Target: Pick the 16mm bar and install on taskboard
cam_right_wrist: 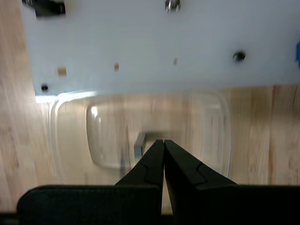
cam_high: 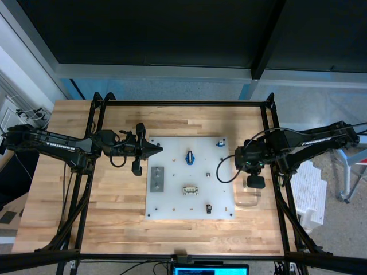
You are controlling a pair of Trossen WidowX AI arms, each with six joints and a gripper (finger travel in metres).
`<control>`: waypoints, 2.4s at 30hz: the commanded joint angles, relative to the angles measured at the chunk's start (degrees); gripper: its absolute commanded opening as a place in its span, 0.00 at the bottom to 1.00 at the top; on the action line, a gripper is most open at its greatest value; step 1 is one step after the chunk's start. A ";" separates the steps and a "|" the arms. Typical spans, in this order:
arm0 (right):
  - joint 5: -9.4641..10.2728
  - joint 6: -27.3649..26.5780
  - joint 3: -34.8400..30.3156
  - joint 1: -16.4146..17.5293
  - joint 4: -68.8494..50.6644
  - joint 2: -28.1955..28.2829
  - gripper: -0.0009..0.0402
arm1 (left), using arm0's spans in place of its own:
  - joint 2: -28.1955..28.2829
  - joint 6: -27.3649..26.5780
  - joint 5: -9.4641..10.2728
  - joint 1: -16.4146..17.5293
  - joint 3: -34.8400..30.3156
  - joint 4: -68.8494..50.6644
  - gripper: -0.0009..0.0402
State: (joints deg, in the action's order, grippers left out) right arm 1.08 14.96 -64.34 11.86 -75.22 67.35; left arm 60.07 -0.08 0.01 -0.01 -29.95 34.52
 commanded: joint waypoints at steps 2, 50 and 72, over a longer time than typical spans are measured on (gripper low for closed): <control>-0.66 1.11 0.24 1.75 -1.44 -0.68 0.02 | 0.02 0.02 0.00 0.02 0.00 0.02 0.02; -6.05 13.07 8.79 13.73 -0.07 -2.78 0.45 | 0.02 0.02 0.00 0.02 0.00 0.02 0.02; -7.54 17.40 14.53 17.86 7.82 -0.46 0.54 | 0.02 0.02 0.00 0.02 0.00 0.02 0.02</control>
State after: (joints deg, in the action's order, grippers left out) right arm -6.46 32.12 -50.24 29.65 -67.88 66.92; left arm 60.07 -0.05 0.03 -0.01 -29.93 34.54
